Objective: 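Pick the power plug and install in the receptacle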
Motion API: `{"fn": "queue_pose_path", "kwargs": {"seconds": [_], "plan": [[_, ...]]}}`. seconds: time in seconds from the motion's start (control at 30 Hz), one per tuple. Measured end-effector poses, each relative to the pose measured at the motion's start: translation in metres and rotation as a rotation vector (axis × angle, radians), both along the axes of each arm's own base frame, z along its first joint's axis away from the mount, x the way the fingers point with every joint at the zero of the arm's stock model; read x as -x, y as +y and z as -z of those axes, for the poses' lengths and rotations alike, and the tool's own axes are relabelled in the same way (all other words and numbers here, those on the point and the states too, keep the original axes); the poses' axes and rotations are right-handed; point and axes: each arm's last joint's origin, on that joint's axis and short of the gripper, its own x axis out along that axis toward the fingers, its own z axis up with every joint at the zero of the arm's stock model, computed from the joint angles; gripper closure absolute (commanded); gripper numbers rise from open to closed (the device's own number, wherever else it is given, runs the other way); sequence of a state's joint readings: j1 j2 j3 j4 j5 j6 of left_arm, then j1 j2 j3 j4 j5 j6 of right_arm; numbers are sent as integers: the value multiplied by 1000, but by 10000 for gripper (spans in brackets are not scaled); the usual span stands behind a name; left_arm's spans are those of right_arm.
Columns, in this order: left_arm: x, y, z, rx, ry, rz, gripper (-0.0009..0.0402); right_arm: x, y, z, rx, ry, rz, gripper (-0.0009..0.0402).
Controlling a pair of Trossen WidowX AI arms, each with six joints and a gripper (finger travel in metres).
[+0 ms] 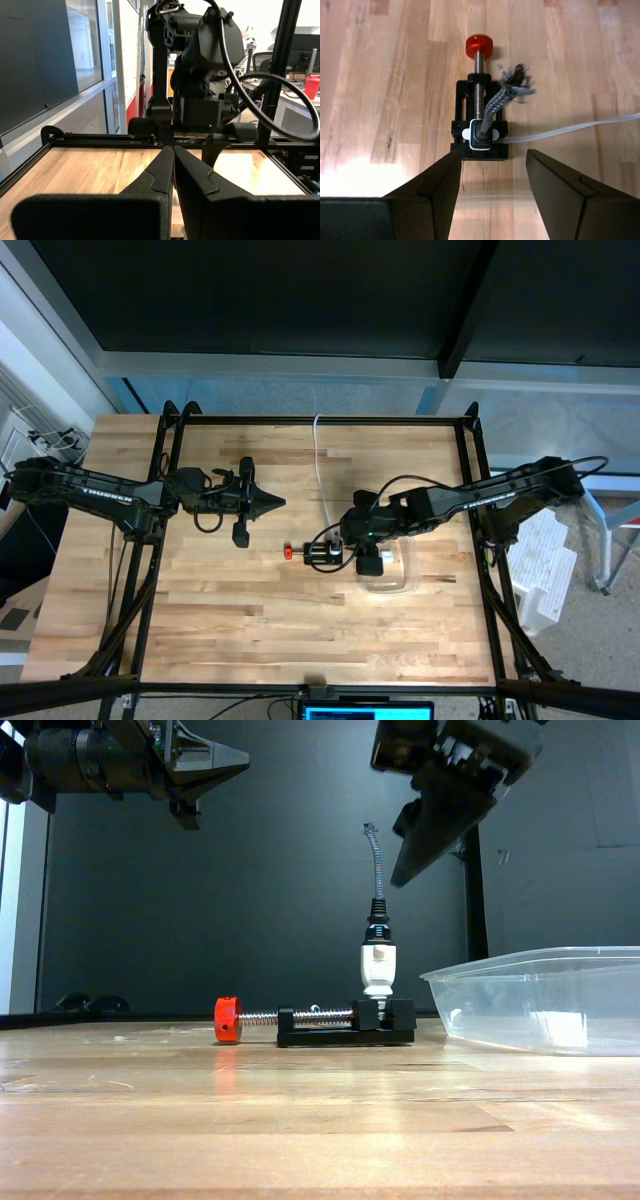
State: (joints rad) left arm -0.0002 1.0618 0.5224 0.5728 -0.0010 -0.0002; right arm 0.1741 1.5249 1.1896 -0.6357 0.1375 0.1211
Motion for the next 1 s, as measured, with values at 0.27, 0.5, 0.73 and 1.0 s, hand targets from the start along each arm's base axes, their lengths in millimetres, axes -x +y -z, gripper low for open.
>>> {"fn": "queue_pose_path", "kwargs": {"seconds": [0.27,0.5,0.73,1.0], "plan": [[0,0,0,0,0,0,393,38,-9,-31,-23,-266,-17,352],[0,0,0,0,0,0,393,63,-26,-43,-14,-504,-11,388],[0,0,0,0,0,0,393,81,-44,-37,-19,-708,-16,393],[0,0,0,0,0,0,393,96,-53,-30,-13,-902,5,393]]}}
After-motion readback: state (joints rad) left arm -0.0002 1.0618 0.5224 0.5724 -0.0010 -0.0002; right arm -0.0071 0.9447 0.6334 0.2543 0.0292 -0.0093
